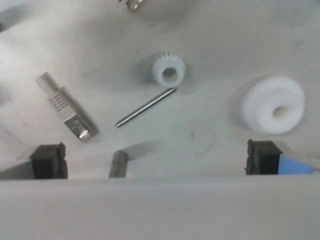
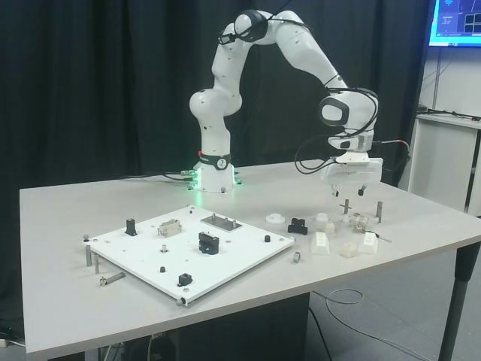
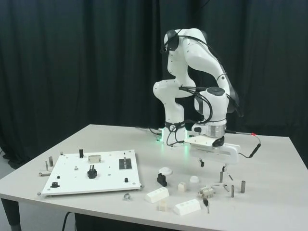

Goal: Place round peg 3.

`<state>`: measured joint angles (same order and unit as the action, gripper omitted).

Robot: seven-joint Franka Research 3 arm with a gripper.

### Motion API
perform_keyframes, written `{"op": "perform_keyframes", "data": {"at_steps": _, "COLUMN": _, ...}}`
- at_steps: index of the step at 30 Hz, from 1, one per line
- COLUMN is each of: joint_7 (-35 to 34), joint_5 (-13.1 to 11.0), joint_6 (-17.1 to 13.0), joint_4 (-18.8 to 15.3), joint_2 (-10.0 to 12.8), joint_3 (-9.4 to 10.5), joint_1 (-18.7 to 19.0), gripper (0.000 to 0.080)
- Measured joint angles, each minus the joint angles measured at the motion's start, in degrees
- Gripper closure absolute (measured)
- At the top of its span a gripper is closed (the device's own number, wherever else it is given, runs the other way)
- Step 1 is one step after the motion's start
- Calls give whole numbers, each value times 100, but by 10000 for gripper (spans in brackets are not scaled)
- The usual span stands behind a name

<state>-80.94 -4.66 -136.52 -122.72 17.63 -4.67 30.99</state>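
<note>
Two black fingertips of the gripper (image 1: 155,159) stand spread wide and empty above a scatter of loose parts on the grey worktop (image 2: 68,210), well apart from the white board (image 2: 248,252) where pegs are seated. In the wrist view an upright peg (image 1: 118,164) stands between the fingertips, nearer one than the other; it is probably round peg 3, though nothing marks it as such. Lying beyond it are a thin rod (image 1: 146,107), a small gear (image 1: 169,70), a large gear (image 1: 273,104) and a USB plug (image 1: 67,108). The room views show the white arm (image 2: 289,45) bent down over this cluster, with another peg (image 2: 378,210) standing nearby. The wide stance suggests a grasp being lined up; the gripper likely needs to centre on the peg before closing, lest one fingertip topple it.
</note>
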Motion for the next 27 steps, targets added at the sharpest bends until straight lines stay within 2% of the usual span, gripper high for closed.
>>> {"op": "perform_keyframes", "data": {"at_steps": 12, "joint_7": 197, "joint_5": 0, "joint_6": 231, "joint_4": 103, "joint_2": -79, "joint_3": -171, "joint_1": -2, "gripper": 3}}
{"op": "perform_keyframes", "data": {"at_steps": 27, "joint_7": 243, "joint_5": 0, "joint_6": 341, "joint_4": 167, "joint_2": -83, "joint_3": -223, "joint_1": -2, "gripper": 3}}
